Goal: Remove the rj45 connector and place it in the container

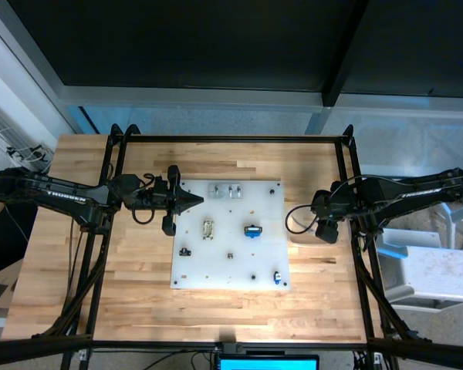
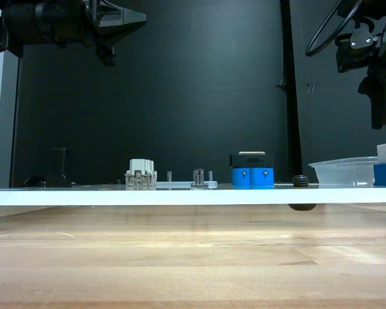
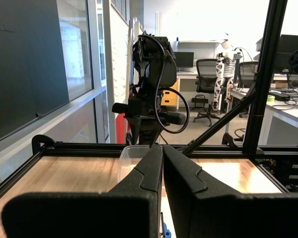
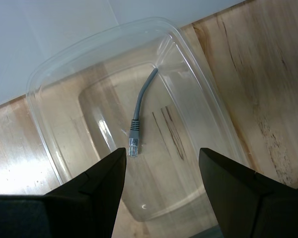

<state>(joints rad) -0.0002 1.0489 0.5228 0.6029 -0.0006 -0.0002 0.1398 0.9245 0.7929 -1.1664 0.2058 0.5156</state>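
The rj45 connector point(image 4: 134, 141) is seen lying inside the container point(image 4: 208, 106), beside the white board point(image 1: 224, 270) near the surface's point(image 1: 77, 262) right edge. The right gripper point(image 4: 160, 153) is held above it, fingers released. The left gripper point(image 3: 162, 148), fingers clenched on nothing, is held over the board's left edge. "TROSSEN" is lettered on the left arm point(image 1: 54, 193).

The left arm stretches level and inward, its left end effector point(image 1: 193, 200) held high with fingers pressed together. The right arm bends inward, and its right end effector point(image 4: 161, 154) hangs raised, pointing down, fingers spread apart.
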